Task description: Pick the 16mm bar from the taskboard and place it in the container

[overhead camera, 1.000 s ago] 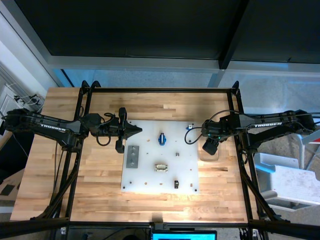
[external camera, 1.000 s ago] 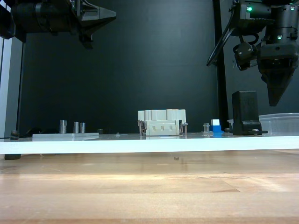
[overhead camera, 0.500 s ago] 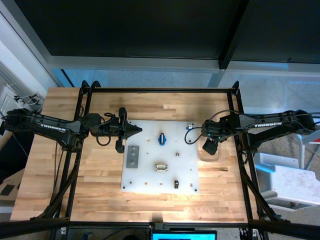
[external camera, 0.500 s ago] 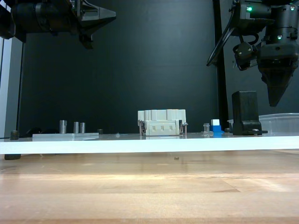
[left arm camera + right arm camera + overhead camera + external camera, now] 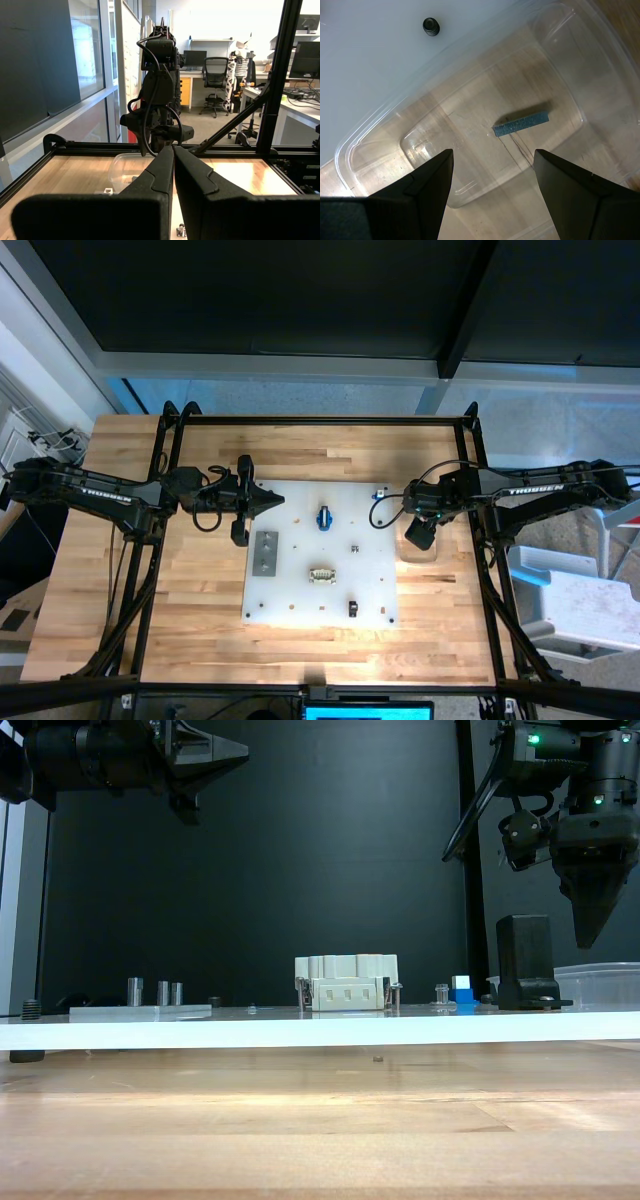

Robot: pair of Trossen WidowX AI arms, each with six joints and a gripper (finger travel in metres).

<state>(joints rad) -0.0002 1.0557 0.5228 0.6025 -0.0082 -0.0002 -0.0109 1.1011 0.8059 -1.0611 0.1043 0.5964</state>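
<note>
blue-grey and short, the 16mm bar (image 5: 521, 123) lies flat on the floor of the container (image 5: 605, 985), near the middle and apart from its walls, with nothing gripping it. your right hand (image 5: 420, 533) hangs directly over that container, pointing straight down, its tip above the rim in the low view. it is open: in the right wrist view you see the two fingers spread wide with only air between them, and the bar on the clear plastic below the gap. the container sits on the wooden counter (image 5: 200, 640), just beside the right edge of the taskboard (image 5: 300, 585); a corner of the white plate with a small black screw (image 5: 431, 26) shows next to the tub's rim. your left hand (image 5: 275, 499) is closed on nothing, its fingers pressed together. it is held level and high over the far left corner of the taskboard, pointing inward toward the right arm. on the board you can make out a grey block (image 5: 265, 552) with short pegs standing in it near the left edge, a blue knob (image 5: 323, 517) toward the far side, a white connector (image 5: 321, 575) near the middle, and a black fitting (image 5: 353, 608) closer to the near edge. neither hand touches the board or anything on it.
</note>
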